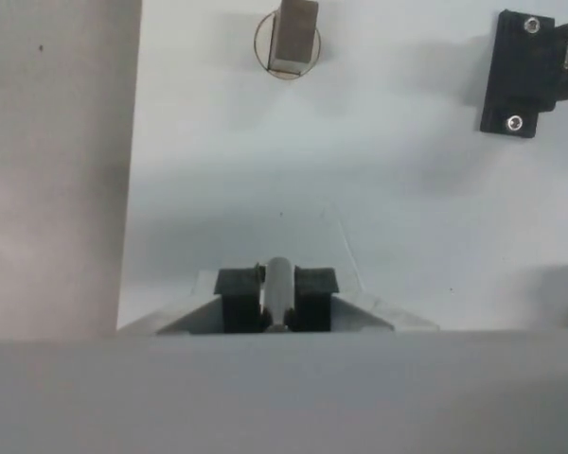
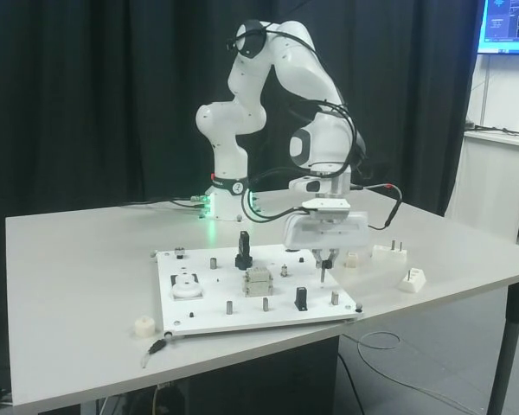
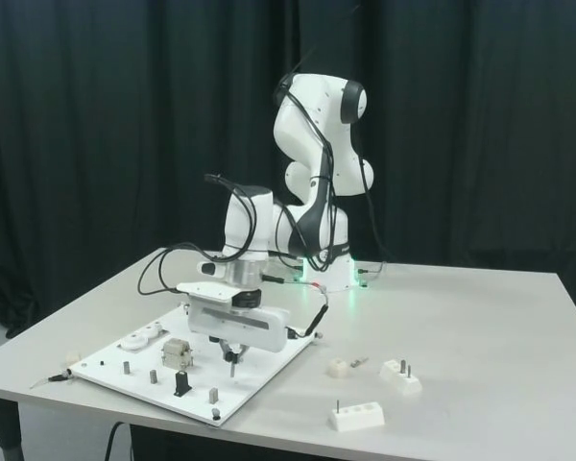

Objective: Insert round peg 2.

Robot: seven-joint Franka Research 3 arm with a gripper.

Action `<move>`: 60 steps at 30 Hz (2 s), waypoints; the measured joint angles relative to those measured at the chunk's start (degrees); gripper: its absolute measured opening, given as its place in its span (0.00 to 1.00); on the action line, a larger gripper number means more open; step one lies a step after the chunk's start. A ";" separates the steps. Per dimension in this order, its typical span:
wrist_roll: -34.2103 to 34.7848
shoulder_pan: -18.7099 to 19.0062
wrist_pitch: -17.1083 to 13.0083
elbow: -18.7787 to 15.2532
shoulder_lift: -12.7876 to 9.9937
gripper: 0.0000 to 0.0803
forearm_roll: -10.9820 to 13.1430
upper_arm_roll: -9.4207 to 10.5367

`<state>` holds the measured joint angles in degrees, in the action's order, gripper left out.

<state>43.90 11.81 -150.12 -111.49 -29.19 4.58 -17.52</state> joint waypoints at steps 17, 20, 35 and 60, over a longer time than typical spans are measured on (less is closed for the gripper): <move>0.22 -0.22 0.37 0.63 -0.51 0.09 0.59 0.82; 0.57 -0.31 0.77 0.76 -0.52 0.09 0.76 0.82; 1.74 -0.96 1.37 1.40 -1.04 0.09 1.83 0.89; 3.16 -1.16 2.06 2.35 -2.40 0.09 2.98 0.96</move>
<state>47.06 10.65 -148.06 -109.15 -31.59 7.57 -16.55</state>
